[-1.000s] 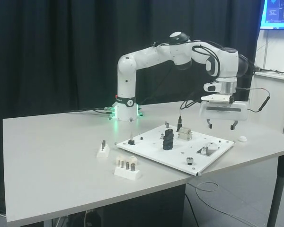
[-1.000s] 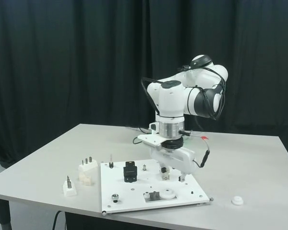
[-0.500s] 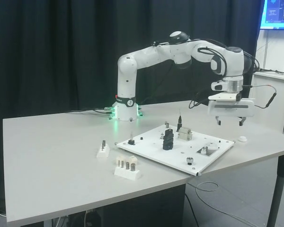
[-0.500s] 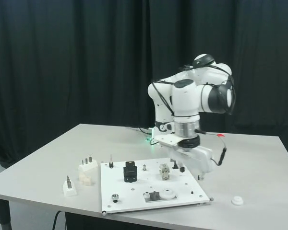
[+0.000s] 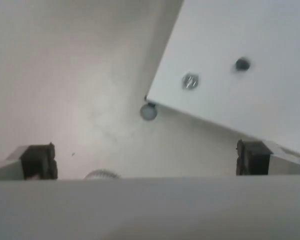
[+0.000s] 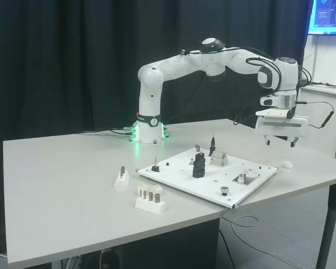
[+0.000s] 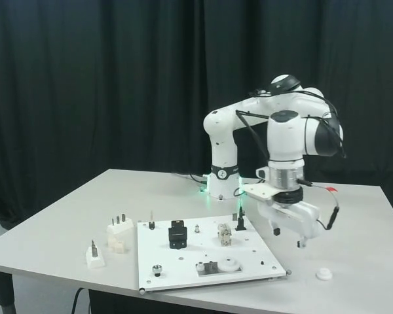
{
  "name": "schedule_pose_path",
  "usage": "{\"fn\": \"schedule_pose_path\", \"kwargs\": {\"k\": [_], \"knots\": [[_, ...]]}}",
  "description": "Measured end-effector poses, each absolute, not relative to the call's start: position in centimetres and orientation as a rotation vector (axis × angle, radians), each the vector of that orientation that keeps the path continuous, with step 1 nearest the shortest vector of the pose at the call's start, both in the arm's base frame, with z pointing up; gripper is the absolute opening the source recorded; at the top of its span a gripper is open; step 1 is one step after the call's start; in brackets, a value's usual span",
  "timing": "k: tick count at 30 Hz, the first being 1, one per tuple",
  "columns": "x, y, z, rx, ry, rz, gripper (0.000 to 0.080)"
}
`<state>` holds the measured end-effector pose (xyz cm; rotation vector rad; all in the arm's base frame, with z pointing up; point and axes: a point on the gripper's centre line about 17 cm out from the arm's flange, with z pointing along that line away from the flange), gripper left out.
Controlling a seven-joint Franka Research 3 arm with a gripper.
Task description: Pick medium gear.
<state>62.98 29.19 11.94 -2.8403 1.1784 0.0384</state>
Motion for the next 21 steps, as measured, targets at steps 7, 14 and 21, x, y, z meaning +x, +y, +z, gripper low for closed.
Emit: {"fn": "schedule_pose_path", "kwargs": {"k": [7,14,21], "knots": [[62.2,31.6,10.3,-2.845,1.175,0.028,0.08],[61.5,34.1,8.6,-2.851,1.154,0.027,0.08],[61.0,35.8,6.9,-2.86,1.142,0.002,0.08]]}}
